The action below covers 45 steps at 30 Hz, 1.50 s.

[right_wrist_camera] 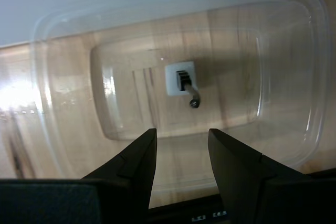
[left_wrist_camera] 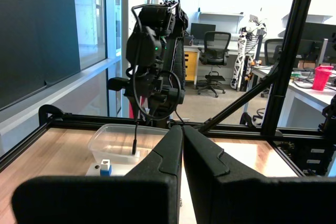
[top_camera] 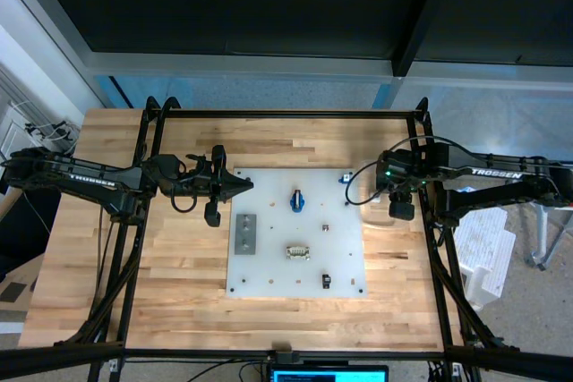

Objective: Pick the USB connector and install on taskboard

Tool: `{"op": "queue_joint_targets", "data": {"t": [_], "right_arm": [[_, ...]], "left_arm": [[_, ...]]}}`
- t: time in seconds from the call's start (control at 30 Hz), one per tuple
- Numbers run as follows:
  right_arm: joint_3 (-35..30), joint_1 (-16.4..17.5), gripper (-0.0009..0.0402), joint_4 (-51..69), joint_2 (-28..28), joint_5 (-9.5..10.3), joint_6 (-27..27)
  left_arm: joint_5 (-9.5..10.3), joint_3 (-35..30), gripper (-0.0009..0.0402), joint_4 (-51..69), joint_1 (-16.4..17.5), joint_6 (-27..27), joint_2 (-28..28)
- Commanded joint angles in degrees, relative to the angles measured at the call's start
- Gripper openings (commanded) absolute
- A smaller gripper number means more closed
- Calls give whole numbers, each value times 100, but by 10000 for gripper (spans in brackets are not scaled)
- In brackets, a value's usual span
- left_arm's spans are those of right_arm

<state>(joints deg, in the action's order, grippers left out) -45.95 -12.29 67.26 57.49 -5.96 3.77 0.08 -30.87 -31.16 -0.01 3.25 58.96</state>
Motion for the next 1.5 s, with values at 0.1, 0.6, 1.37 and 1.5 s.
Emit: {"op": "queue_joint_targets", "data": {"t": [0.1,0.6,1.37,1.5], "right_arm": [[87,-197,134,-474,240,151,37],[308,-367,134,-1010,828,291,238],[363,-396,124,-1255,1429,254,328],[367,-396,100,-1257,1429,254,328]], "left_arm": [[-2,-2,0,-2,0,-2,0],[-2,0,0,-2,0,-2,0],[-2,0,0,-2,0,-2,0],[-2,-2,0,-2,0,-2,0]]}}
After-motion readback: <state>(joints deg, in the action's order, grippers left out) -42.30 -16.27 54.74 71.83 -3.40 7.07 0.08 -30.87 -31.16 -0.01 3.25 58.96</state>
